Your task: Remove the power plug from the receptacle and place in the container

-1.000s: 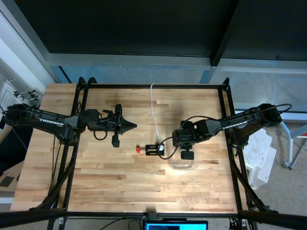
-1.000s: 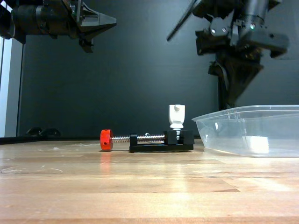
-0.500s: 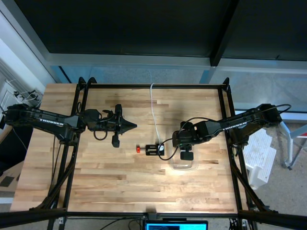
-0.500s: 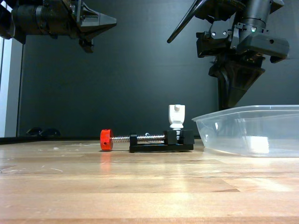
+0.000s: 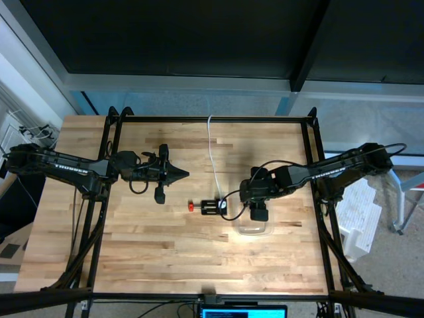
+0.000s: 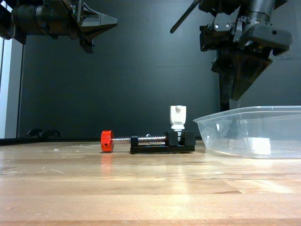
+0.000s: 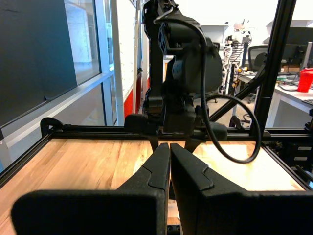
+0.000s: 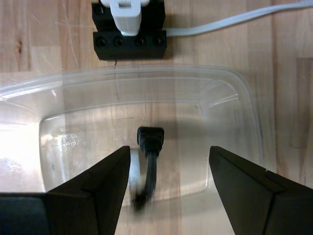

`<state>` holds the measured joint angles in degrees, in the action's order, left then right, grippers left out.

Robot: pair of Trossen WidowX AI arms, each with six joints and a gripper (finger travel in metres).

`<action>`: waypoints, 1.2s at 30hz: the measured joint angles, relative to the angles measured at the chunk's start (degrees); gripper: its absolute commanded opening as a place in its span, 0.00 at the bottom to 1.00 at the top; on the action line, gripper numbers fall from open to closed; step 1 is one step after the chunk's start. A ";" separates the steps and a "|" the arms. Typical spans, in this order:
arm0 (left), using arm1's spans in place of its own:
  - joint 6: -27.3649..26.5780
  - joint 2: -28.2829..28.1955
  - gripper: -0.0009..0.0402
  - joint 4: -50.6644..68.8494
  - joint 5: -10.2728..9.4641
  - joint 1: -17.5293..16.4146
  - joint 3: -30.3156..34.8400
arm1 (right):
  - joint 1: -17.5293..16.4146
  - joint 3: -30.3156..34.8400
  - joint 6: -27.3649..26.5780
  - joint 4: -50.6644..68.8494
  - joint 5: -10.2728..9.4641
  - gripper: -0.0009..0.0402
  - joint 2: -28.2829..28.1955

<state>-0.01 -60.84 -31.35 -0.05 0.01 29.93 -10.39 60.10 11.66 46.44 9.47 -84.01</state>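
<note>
Tabletop [image 5: 165, 245] — plug [image 8: 149, 142] in container [image 8: 244, 98] beneath right pincer [image 8: 168, 149]; left pincer [image 7: 169, 145] aloft.

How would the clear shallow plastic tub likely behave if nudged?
Probably light and easily slid: the clear tub is thin-walled, holding only a small black plug. Low and wide, so unlikely to tip. Open right gripper hangs above it; shut left gripper is parked far left.

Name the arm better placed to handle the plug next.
Right. The right gripper hangs open directly above the container with the power plug inside; the left gripper sits shut, far off.
</note>
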 measured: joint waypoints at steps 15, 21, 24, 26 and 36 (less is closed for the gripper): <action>0.00 0.00 0.02 0.00 0.00 0.00 0.00 | 0.11 3.91 -0.90 0.81 0.00 0.47 5.42; -0.02 0.00 0.02 0.00 0.00 0.00 0.02 | 2.29 3.34 -5.20 -9.31 0.02 0.28 7.72; 0.00 0.00 0.02 0.00 0.00 0.00 0.02 | 4.37 1.44 -6.71 -14.80 0.00 0.16 10.36; 0.00 0.00 0.02 0.00 0.00 0.00 0.00 | 5.25 0.00 -7.43 -18.62 0.02 0.09 12.37; 0.00 0.00 0.02 0.00 0.00 0.00 0.00 | 7.34 -8.55 -9.81 -40.79 -1.16 0.02 17.66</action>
<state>-0.01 -60.84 -31.35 -0.05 0.01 29.93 -3.05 51.55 1.85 5.65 8.32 -66.35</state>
